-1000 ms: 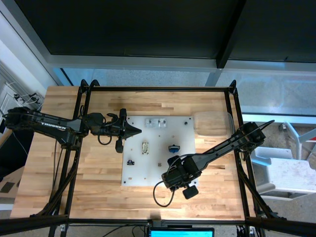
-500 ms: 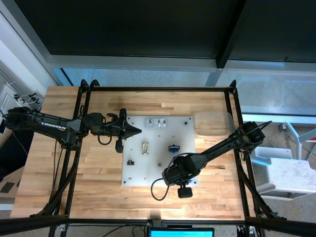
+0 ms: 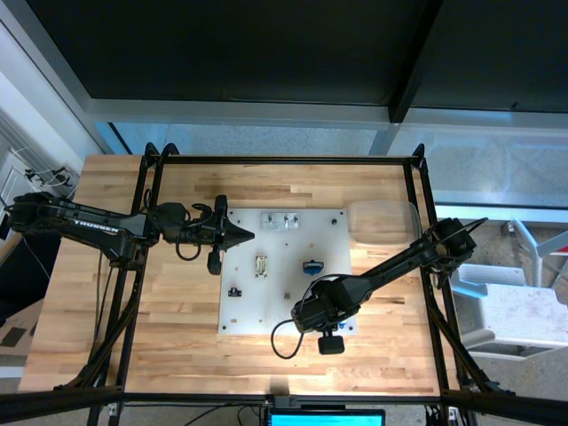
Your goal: Unfasten the M12 fastener and place in the container
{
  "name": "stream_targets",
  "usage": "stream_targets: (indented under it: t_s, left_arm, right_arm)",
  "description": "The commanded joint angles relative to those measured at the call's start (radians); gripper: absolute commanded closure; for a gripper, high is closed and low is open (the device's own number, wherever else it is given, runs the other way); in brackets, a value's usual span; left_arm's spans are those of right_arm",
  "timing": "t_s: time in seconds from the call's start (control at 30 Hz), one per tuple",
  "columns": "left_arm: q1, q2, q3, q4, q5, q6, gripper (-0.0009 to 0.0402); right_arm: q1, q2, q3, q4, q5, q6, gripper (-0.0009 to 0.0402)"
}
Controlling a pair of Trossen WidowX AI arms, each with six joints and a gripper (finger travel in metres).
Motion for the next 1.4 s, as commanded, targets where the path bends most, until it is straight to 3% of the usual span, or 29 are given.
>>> stream_targets:
  t_s: [0.03,0.2,0.23,0.33,0.37,0.4,0.57,0.67,0.73,0.9,0.93,1.4]
  left_arm:
    - [0.000,0.000,0.000,0.000,0.000,0.000,0.0393]
    - [0.000,0.000,0.000,0.000,0.000,0.000,0.0393]
    - [0.000,0.000,0.000,0.000,0.000,0.000,0.0393]
    - [0.000,0.000,0.000,0.000,0.000,0.000,0.0393]
    - [0.000,0.000,0.000,0.000,0.000,0.000,0.0393]
    - [0.000,0.000,0.000,0.000,0.000,0.000,0.0393]
    - [0.000,0.000,0.000,0.000,0.000,0.000,0.0393]
    - [0.000,0.000,0.000,0.000,0.000,0.000,0.0393]
    - [0.000,0.000,0.000,0.000,0.000,0.000,0.0393]
    - [0.000,0.000,0.000,0.000,0.000,0.000,0.0393]
    - [0.000,0.000,0.000,0.000,0.000,0.000,0.0393]
    - [0.000,0.000,0.000,0.000,0.000,0.000,0.0393]
  right_arm:
    - [0.000,0.002,0.000,0.006,0.000,-0.002,0.0393]
    - [0.000,0.001,-0.003,-0.002,0.011,-0.002,0.0393]
    - [0.000,0.000,-0.003,-0.014,0.041,0.001,0.0394]
    - [0.000,-0.010,0.000,-0.080,0.244,0.082,0.0393]
    - [0.000,-0.016,0.000,-0.092,0.287,0.106,0.0393]
    - [0.000,-0.020,0.000,-0.095,0.297,0.108,0.0393]
    - [0.000,-0.038,0.000,-0.100,0.291,0.108,0.0393]
    - [0.000,-0.046,0.000,-0.101,0.251,0.107,0.0393]
    - [0.000,-0.052,0.000,-0.101,0.196,0.106,0.0393]
    - [0.002,-0.064,0.000,-0.078,0.005,0.105,0.0393]
    - [0.003,-0.065,0.000,-0.068,-0.006,0.105,0.0393]
    - [0.014,-0.010,-0.005,0.015,0.006,0.105,0.0393]
